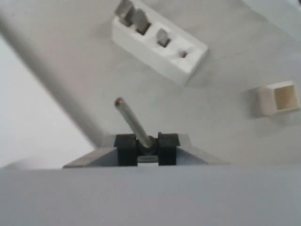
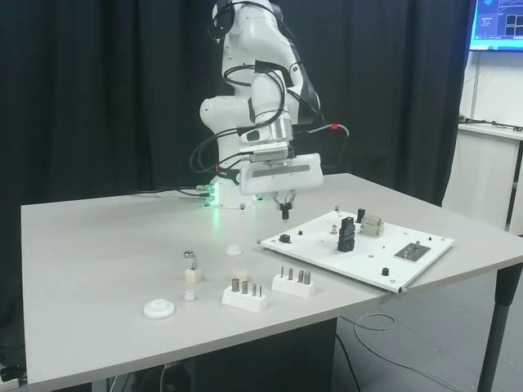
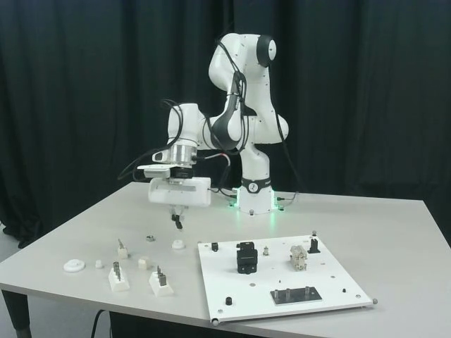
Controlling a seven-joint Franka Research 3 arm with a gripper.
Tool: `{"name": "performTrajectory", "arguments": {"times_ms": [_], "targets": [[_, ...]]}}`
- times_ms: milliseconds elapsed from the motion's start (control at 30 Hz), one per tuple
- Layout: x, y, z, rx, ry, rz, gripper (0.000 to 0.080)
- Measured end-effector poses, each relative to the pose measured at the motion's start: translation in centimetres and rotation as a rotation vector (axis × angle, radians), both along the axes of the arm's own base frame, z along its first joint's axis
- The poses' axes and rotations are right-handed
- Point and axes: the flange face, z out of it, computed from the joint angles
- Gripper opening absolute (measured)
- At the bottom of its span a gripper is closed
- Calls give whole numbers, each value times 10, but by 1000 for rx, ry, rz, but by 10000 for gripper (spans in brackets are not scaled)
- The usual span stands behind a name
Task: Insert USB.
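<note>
My gripper (image 1: pixel 147 149), closed on a thin grey plug (image 1: pixel 133 122), hangs above the table (image 1: pixel 225 122); next, I judge, carry it to the white board (image 3: pixel 338 282).

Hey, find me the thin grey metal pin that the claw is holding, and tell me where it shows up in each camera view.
Wrist view: the thin grey metal pin sits centre frame, slanting up from the black fingertips.
First room view: it hangs below the claw, above the grey table, beside the white board.
Second room view: it is left of centre, under the claw.
Shared landmark: the white holder block with upright pegs.
</note>
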Motion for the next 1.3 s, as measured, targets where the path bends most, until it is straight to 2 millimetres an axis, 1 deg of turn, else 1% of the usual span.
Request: {"name": "performTrajectory", "arguments": {"times_ms": [333,700,900,1300], "targets": [[-6,28,15,17,-24,38,91],[-11,68,26,19,-37,120,91],[-11,93,31,21,-35,163,91],[-14,156,42,-17,-25,296,91]]}}
